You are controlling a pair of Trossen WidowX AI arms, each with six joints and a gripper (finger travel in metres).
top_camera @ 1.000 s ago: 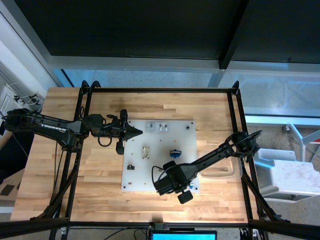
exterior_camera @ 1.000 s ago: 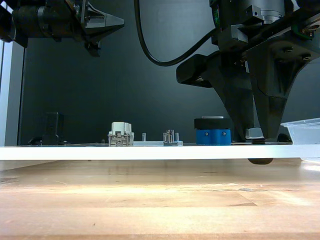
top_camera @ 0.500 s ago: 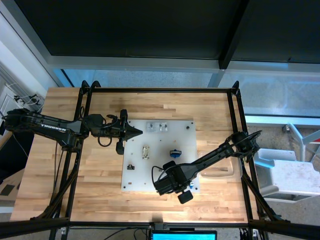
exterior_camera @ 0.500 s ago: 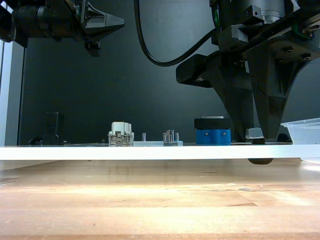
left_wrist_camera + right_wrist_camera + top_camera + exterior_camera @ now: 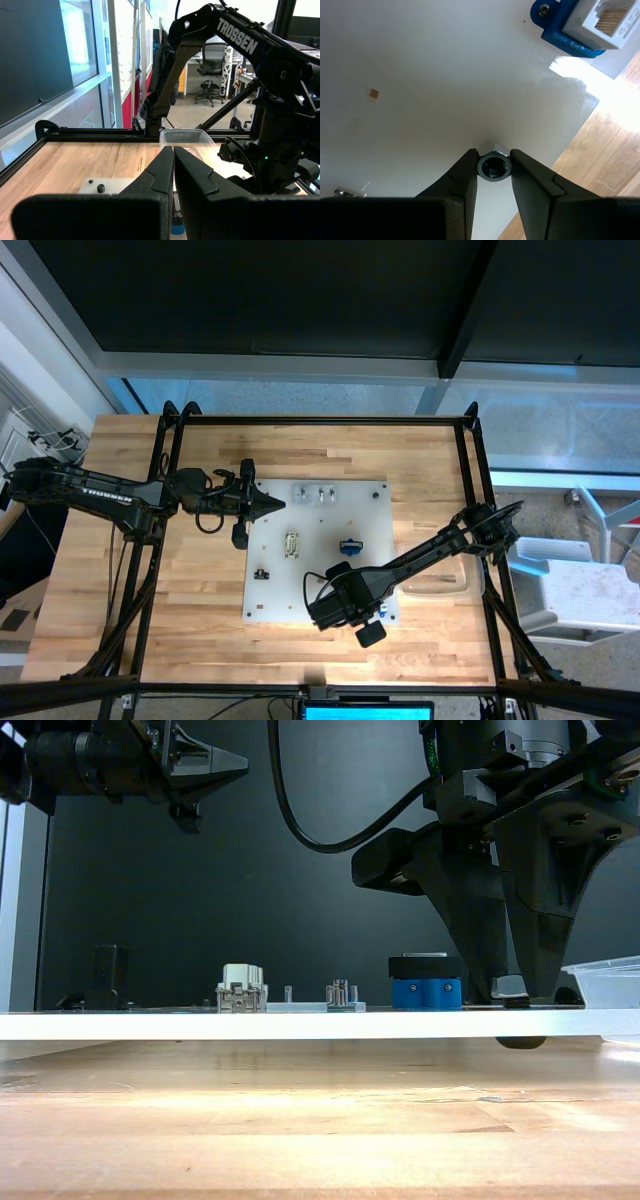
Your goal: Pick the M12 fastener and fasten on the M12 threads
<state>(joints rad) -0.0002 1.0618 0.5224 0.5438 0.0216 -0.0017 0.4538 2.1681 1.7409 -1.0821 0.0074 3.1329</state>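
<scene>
the right gripper point(image 5: 494, 156) squeezes the tiny silver metal nut point(image 5: 494, 167) between its two black fingers point(image 5: 464, 176), low at the near right edge of the flat white board point(image 5: 420, 75). nobody can tell if the nut is on its stud. a blue plastic block point(image 5: 566, 29) sits on the board nearby. the left gripper point(image 5: 276, 504) hangs above the board's far left edge, fingers pressed together, holding nothing.

High view: distant, overhead. Low view: table-level, close; both show the board point(image 5: 275, 585). Wrist views look along raised left gripper point(image 5: 173, 152) and board-level right gripper point(image 5: 493, 156), holding nut point(image 5: 494, 167).
</scene>
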